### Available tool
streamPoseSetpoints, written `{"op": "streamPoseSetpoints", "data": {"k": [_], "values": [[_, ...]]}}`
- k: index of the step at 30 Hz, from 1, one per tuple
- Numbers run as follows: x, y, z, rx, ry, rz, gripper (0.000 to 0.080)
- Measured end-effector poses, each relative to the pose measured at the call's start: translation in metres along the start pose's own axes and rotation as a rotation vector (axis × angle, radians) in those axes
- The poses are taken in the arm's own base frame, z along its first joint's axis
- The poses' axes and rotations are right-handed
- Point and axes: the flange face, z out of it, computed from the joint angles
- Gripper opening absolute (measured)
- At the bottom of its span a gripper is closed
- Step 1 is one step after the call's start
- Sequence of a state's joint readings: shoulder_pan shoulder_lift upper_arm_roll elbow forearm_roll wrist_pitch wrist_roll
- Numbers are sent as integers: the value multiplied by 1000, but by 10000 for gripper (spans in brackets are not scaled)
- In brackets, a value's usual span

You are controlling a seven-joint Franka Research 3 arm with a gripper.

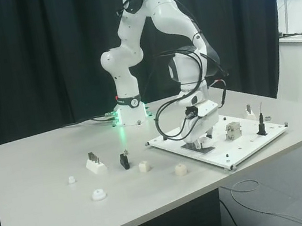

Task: Insert large gear.

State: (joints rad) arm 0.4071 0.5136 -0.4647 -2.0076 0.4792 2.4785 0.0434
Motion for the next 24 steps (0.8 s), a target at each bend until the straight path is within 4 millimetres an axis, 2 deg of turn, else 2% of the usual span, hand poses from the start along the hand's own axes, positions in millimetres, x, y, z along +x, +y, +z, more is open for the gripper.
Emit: {"op": "streamPoseSetpoints", "data": {"k": [24], "values": [[-6,4,0,-1,8,4,594]]}}
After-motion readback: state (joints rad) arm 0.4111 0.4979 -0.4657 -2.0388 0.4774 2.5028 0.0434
